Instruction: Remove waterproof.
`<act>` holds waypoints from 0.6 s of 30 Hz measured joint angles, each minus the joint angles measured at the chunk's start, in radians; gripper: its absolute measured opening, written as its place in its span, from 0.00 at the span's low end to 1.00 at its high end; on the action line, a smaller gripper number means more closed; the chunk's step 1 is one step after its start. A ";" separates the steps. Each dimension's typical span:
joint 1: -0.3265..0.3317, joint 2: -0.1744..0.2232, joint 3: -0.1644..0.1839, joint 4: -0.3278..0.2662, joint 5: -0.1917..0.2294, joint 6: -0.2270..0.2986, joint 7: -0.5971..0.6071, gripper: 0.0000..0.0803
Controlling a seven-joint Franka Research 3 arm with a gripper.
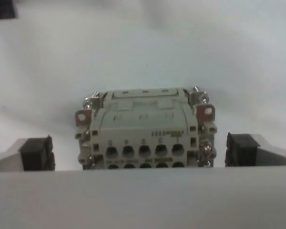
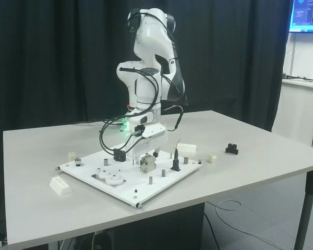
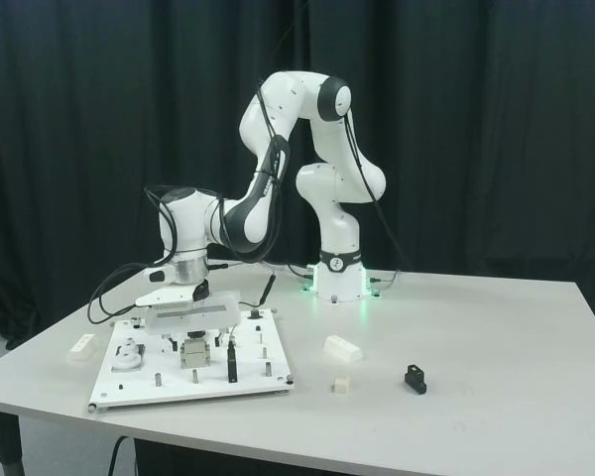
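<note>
The hand (image 1: 139,155), spread open, hovers over one white connector (image 1: 144,131) on one white board (image 2: 161,185).

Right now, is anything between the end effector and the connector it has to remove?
Nothing visible. In the wrist view the connector sits in the open gap of the end effector, with one finger on each side and only the white board around it.

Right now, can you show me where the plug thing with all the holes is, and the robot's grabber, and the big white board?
Connector (image 1: 144,136), wrist view, on its front face above the holes.
Gripper (image 1: 139,151), wrist view, midway between the black fingertips.
White board (image 3: 193,389), second room view, on a bare part near its front edge.
</note>
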 joint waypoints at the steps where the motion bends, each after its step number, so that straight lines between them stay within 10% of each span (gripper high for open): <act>1: 0.000 0.002 0.000 0.001 0.002 0.001 -0.001 1.00; 11: 0.001 0.012 0.000 0.013 0.023 0.005 -0.002 1.00; 12: 0.001 0.013 0.000 0.013 0.023 0.007 -0.002 0.84; 18: 0.001 0.013 -0.001 0.014 0.023 0.007 -0.003 0.77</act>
